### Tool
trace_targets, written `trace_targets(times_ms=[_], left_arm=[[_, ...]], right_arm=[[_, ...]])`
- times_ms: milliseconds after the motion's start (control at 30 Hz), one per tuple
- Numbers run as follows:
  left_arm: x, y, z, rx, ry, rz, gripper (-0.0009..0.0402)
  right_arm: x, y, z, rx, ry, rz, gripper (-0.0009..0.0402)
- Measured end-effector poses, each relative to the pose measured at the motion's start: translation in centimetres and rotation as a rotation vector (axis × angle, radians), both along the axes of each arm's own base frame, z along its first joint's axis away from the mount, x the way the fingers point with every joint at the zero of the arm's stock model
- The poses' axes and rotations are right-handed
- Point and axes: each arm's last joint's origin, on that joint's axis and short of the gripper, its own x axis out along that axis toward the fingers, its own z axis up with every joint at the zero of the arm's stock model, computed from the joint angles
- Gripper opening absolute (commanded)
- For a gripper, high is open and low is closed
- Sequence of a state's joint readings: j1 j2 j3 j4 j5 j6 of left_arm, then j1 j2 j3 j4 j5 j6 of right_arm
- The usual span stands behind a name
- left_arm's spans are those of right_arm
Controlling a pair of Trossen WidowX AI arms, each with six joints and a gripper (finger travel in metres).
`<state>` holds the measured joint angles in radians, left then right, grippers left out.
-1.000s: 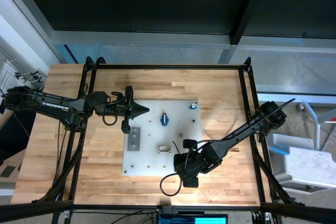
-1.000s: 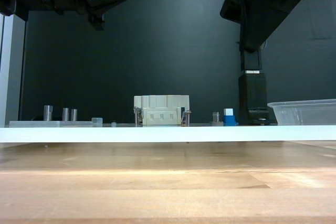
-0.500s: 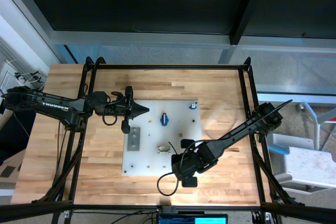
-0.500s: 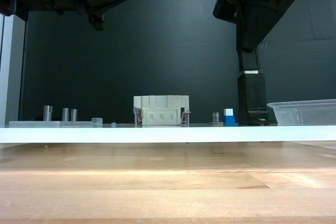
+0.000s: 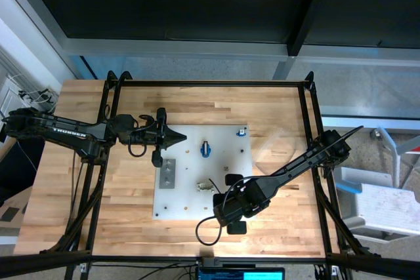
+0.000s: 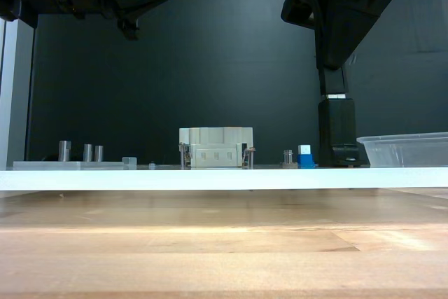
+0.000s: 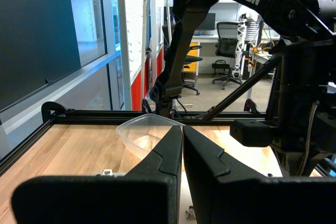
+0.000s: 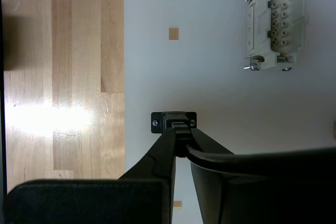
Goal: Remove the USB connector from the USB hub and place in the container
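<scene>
Tiny black USB plug with thin curved black cable tail (image 8: 180, 126): seated in very small black squarish USB hub (image 8: 158, 120), on flat white task board (image 5: 176, 209), atop pale wooden worktop (image 5: 131, 218). Pinched by right tool (image 8: 178, 139), closed onto plug body just beside hub face. Silver-beige rectangular connector (image 8: 275, 24) well apart on same board. Clear plastic tub (image 5: 272, 149) beside board's right edge. Left tool (image 7: 182, 129): closed on nothing, parked high over board's left side. Likely step: extraction. Advisable: pull straight along socket axis, no twist or sideways levering; keep grip firm; lift clear of board before swinging toward tub; mind trailing cable.
</scene>
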<state>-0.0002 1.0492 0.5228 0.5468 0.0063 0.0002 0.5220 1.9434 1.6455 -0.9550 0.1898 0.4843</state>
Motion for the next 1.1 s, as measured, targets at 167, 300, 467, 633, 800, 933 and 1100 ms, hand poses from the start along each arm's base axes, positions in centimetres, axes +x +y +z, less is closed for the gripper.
trace_targets(times_ms=[167, 300, 467, 633, 800, 933, 1100], left_arm=[[0.0, 0.0, 0.0, 0.0, 0.0, 0.0, 0.0001], [0.0, 0.0, 0.0, 0.0, 0.0, 0.0, 0.0001], [0.0, 0.0, 0.0, 0.0, 0.0, 0.0, 0.0001], [0.0, 0.0, 0.0, 0.0, 0.0, 0.0, 0.0001], [0.0, 0.0, 0.0, 0.0, 0.0, 0.0, 0.0001], [0.0, 0.0, 0.0, 0.0, 0.0, 0.0, 0.0001], [0.0, 0.0, 0.0, 0.0, 0.0, 0.0, 0.0001]], right_arm=[[0.0, 0.2, 0.1, 0.003, -0.013, 0.004, 0.0], [0.0, 0.4, 0.0, 0.003, -0.03, 0.006, 0.0], [-0.3, 0.6, 0.0, -0.001, -0.052, 0.004, 0.0], [-0.9, 0.6, -0.2, 0.026, -0.088, -0.015, 0.0], [-1.5, 0.6, -0.4, 0.03, -0.125, -0.028, 0.0], [-2.1, 0.6, -0.6, 0.049, -0.149, -0.032, 0.0], [-3.0, 0.4, -0.9, 0.056, -0.199, -0.039, 0.0]])
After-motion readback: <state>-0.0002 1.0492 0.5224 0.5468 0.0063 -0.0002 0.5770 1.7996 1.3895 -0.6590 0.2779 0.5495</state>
